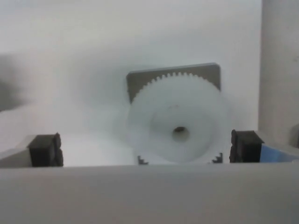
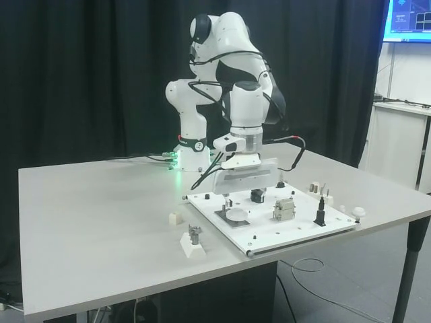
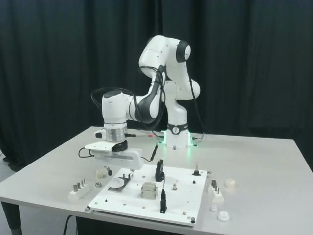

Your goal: Insert large gear.

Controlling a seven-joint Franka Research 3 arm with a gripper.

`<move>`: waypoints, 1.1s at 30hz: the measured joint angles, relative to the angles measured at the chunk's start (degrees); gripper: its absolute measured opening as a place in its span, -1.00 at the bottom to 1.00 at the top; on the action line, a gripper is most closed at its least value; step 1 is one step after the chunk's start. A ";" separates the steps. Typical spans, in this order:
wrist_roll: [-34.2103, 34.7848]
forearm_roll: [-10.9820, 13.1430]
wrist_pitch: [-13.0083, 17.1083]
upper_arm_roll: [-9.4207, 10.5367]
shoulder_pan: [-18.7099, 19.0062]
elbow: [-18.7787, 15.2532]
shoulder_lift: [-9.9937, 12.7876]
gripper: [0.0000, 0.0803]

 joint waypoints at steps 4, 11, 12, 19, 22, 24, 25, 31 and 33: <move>0.61 0.00 -0.01 0.00 0.56 -0.08 0.00 0.99; 1.20 -0.04 0.00 0.00 1.21 -0.11 0.00 0.99; 1.21 -0.05 0.00 0.00 1.26 -0.11 0.00 0.99; 1.27 -0.09 0.12 0.00 1.44 -0.11 0.09 0.99; 1.27 -0.11 0.31 0.00 1.44 -0.11 0.26 0.99; 1.27 -0.14 0.54 0.00 1.44 -0.11 0.47 0.99; 1.27 -0.14 0.68 0.00 1.44 -0.11 0.59 0.99; 1.27 -0.16 1.49 0.00 1.46 -0.11 1.38 0.99; 1.27 -0.16 1.62 0.00 1.49 -0.11 1.57 0.99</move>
